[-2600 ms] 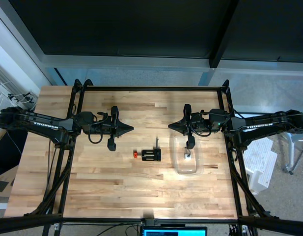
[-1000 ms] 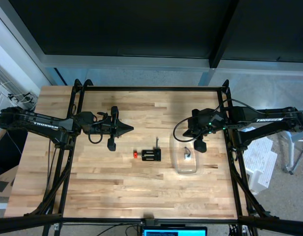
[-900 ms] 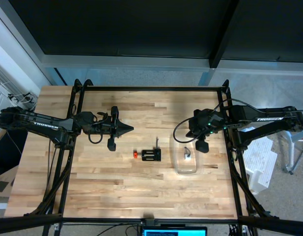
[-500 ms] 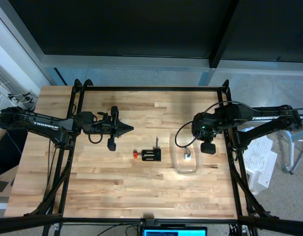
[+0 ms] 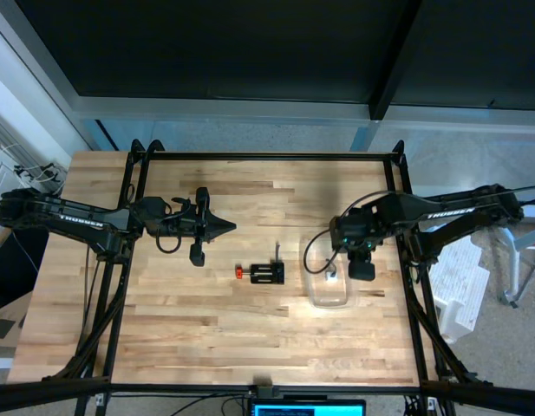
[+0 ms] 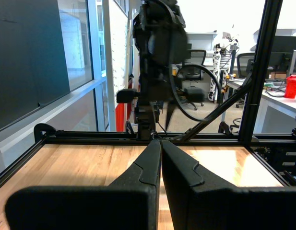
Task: Pick the USB-C connector and install on taskboard
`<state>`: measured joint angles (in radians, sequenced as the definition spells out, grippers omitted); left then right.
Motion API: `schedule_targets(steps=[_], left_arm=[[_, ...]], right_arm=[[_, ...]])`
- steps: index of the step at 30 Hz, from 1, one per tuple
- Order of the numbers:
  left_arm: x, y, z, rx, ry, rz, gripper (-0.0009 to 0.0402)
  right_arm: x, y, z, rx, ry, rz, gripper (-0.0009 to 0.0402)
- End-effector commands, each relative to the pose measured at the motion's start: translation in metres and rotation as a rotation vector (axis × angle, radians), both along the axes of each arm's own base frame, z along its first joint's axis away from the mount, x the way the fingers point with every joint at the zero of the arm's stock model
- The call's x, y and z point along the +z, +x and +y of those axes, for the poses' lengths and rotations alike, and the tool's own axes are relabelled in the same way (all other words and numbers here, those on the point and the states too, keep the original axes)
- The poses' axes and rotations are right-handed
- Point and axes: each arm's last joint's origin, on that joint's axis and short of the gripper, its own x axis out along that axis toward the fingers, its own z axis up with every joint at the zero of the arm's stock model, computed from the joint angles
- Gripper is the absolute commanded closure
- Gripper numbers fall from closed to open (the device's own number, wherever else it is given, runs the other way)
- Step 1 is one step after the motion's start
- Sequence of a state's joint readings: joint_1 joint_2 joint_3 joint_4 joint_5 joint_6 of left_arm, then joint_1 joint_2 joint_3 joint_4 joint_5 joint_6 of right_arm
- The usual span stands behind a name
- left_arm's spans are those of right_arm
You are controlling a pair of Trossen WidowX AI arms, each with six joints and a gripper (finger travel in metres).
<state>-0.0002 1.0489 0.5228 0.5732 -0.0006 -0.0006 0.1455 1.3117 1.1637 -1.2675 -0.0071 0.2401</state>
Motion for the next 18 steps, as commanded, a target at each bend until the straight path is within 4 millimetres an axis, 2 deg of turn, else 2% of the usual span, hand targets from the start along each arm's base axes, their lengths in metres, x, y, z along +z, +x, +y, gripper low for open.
schedule_targets(steps=[1, 9, 18], left_arm=[[0.0, 0.0, 0.0, 0.0, 0.0, 0.001, 0.0393], [0.0, 0.0, 0.0, 0.0, 0.0, 0.0, 0.0393], [0.0, 0.0, 0.0, 0.0, 0.0, -0.001, 0.0393]], right_arm=[[-0.006, 0.003, 0.005, 0.002, -0.032, 0.007, 0.0248], [-0.016, 0.011, 0.009, -0.024, -0.025, -0.012, 0.0189], [-0.032, 0.024, 0.016, -0.01, -0.033, 0.0, 0.0177]])
